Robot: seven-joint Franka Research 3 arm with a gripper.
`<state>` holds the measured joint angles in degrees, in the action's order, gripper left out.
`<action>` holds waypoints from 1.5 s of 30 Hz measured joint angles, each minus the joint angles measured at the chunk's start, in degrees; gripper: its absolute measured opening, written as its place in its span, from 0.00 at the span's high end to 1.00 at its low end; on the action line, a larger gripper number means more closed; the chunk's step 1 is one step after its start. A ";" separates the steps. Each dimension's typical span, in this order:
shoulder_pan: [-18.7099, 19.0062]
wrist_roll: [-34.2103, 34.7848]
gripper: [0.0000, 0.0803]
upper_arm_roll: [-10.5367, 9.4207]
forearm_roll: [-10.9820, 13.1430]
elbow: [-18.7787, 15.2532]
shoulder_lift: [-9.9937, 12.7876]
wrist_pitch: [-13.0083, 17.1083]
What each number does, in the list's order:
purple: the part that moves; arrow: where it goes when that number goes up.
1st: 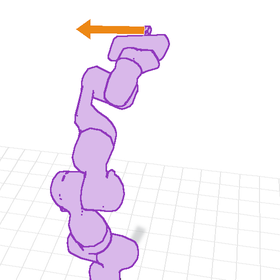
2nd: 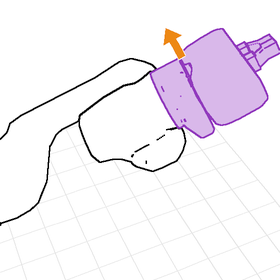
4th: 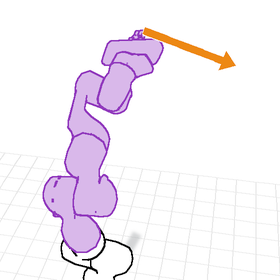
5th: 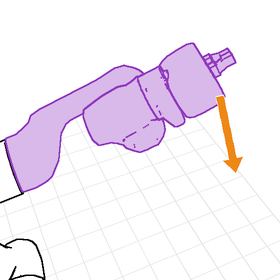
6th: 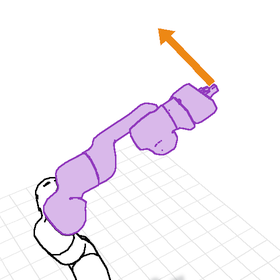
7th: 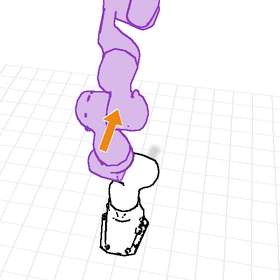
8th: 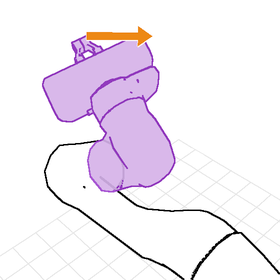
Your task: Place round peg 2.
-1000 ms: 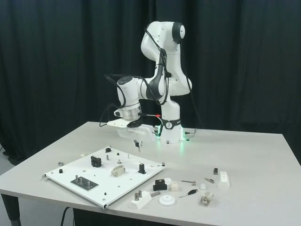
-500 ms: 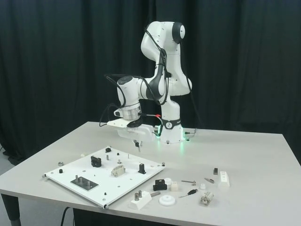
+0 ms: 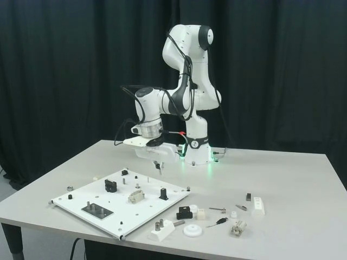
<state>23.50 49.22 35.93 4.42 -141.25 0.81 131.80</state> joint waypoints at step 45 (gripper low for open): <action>5.29 -0.38 0.92 -5.31 0.20 0.32 -1.95 6.12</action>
<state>28.79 48.84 30.62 4.62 -140.93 -1.14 137.92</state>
